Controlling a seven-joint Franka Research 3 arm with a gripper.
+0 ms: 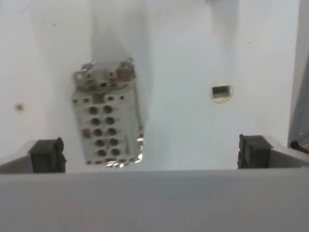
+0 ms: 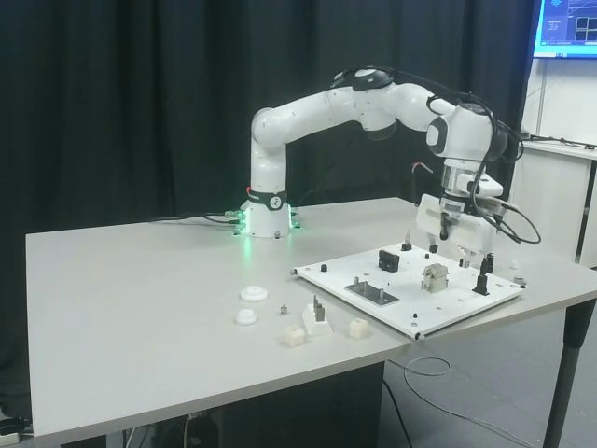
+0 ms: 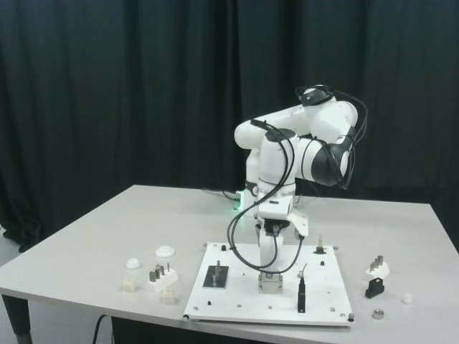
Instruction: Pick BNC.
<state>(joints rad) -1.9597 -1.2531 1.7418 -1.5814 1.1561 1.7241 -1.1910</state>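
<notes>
My base is bolted to the grey bench point(image 2: 140, 280), upper middle of the first room view. A white board point(image 2: 401, 313) lies flat at the lower right. Left of it, at lower centre, two white discs point(image 2: 250, 305) and small white blocks point(image 2: 322, 327) sit directly on the bench.

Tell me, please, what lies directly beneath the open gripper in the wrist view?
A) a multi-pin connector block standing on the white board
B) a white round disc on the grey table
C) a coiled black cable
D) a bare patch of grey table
A: the wrist view shows the multi-pin connector block on the white board, below the gripper, whose fingers stand wide apart, nothing between them.
</notes>
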